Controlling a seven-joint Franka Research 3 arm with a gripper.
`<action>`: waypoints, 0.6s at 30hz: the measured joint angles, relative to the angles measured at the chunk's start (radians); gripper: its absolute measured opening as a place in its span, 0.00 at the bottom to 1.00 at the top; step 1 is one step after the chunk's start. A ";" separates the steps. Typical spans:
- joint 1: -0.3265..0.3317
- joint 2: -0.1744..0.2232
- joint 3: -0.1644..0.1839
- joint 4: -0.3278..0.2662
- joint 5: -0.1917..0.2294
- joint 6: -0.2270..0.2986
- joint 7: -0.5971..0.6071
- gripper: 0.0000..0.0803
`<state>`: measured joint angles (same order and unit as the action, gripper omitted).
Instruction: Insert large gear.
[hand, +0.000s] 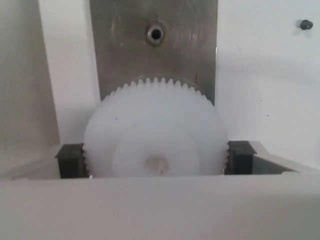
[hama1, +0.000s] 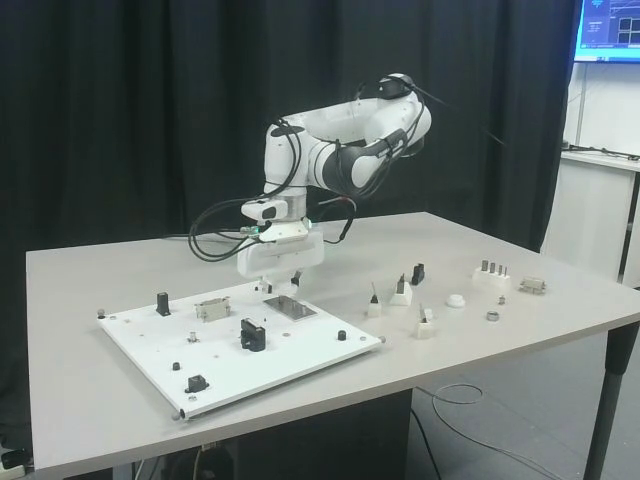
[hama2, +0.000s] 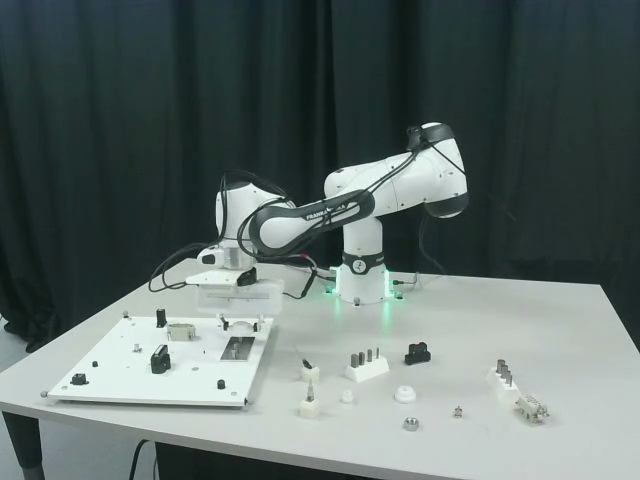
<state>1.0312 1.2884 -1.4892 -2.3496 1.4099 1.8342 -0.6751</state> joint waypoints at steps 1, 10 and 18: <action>-0.002 0.000 0.002 0.001 0.000 0.000 0.000 0.74; -0.016 0.000 0.008 0.010 0.000 -0.006 0.000 0.74; -0.027 0.004 0.011 0.020 0.000 -0.013 0.000 0.74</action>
<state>1.0038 1.2919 -1.4779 -2.3301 1.4098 1.8212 -0.6751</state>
